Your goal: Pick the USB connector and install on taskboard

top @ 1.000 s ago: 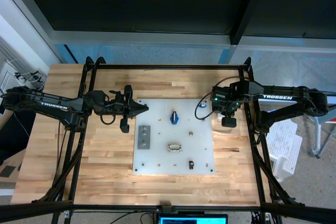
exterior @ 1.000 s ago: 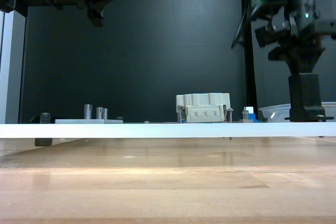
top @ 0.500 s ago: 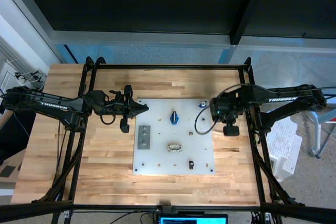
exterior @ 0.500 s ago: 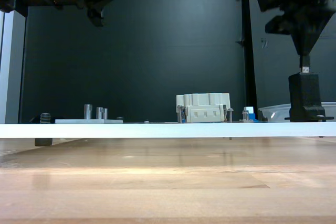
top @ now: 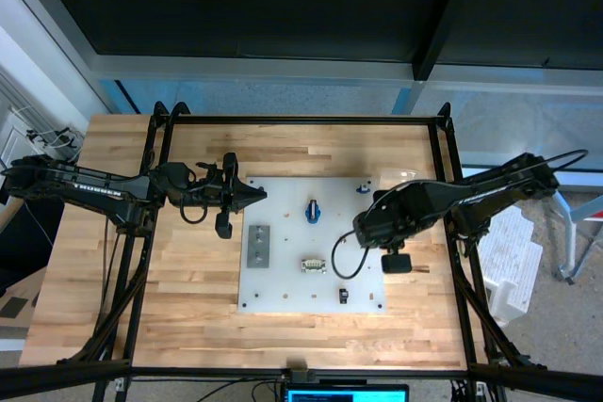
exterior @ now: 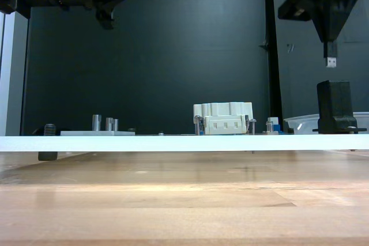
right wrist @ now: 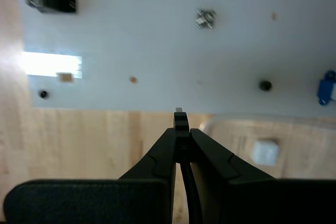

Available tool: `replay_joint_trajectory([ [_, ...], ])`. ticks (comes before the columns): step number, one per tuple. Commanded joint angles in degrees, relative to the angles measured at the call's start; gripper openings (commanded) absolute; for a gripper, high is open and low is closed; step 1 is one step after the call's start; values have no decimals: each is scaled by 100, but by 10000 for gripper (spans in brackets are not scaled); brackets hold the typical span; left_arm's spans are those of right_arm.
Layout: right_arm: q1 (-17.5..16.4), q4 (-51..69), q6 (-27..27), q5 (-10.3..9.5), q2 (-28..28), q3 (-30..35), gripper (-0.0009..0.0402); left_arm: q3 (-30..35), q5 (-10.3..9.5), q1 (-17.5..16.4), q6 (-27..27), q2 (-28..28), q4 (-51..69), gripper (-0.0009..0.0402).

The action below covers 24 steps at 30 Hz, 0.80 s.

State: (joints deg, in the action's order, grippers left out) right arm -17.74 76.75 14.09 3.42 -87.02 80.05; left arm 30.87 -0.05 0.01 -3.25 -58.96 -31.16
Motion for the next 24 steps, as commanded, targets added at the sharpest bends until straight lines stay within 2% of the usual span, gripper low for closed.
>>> replay_joint_trajectory([
  [1,-157,92,271,-4,-326,363,0,0,0,-2,2,0,-2,0],
  [13,-645,299,1233,-68,-1333,1390,0,0,0,0,2,0,-2,0],
  [17,-732,330,1408,-170,-1628,1722,0,0,0,-2,2,0,-2,0],
  [24,-883,573,1467,-151,-2216,2446,0,0,0,-2,2,0,-2,0],
])
